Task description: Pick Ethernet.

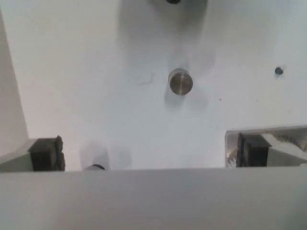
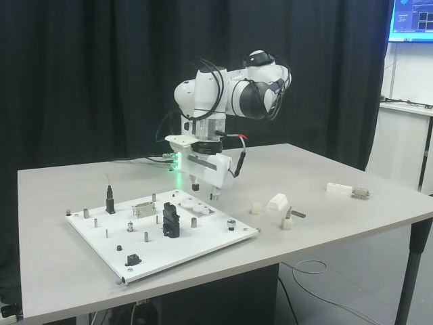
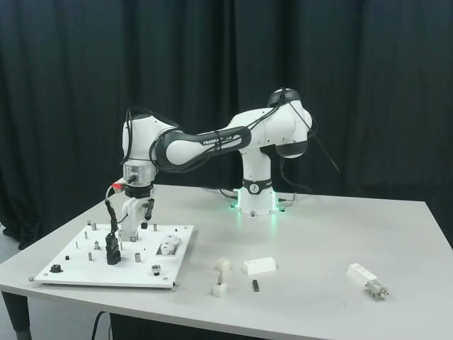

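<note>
The jaws stand wide apart, holding nothing. The gripper [image 2: 206,191] hangs over the white board [image 2: 203,252] on the grey table [image 2: 352,210]. Black curtains [image 3: 78,92] hang behind.

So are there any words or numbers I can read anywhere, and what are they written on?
"FRANKA": on the black part of the robot arm in the second room view; more letters follow it but are too small to read.
Screen in the corner of the first room view: it shows lines of writing, too small to read.
White board, the parts on it and the grey table: no writing that I can see.
</note>
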### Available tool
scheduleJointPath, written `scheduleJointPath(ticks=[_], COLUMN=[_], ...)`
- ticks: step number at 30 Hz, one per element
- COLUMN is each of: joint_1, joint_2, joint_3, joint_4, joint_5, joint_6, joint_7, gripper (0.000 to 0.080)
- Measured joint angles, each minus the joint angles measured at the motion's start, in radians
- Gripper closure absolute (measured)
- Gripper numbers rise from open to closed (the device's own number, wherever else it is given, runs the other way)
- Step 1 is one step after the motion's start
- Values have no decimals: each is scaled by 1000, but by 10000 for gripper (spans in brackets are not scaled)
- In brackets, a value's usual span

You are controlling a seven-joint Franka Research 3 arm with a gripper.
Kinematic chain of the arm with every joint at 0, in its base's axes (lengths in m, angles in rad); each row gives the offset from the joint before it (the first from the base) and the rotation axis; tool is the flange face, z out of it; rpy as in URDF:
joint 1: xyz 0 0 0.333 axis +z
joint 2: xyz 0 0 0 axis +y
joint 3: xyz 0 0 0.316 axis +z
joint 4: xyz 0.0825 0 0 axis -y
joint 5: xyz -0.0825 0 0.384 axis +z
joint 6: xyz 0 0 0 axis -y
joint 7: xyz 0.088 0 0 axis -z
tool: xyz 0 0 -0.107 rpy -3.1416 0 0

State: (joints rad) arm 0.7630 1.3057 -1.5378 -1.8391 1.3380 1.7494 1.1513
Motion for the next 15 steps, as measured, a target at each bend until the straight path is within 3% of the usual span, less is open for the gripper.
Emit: scheduleJointPath(ticks=[15], joint_1=[5], joint_2=[-9], joint_3=[-28], joint_4=[-16], joint_5=[5], joint_6=[-13], joint_7=[-123], gripper=[3])
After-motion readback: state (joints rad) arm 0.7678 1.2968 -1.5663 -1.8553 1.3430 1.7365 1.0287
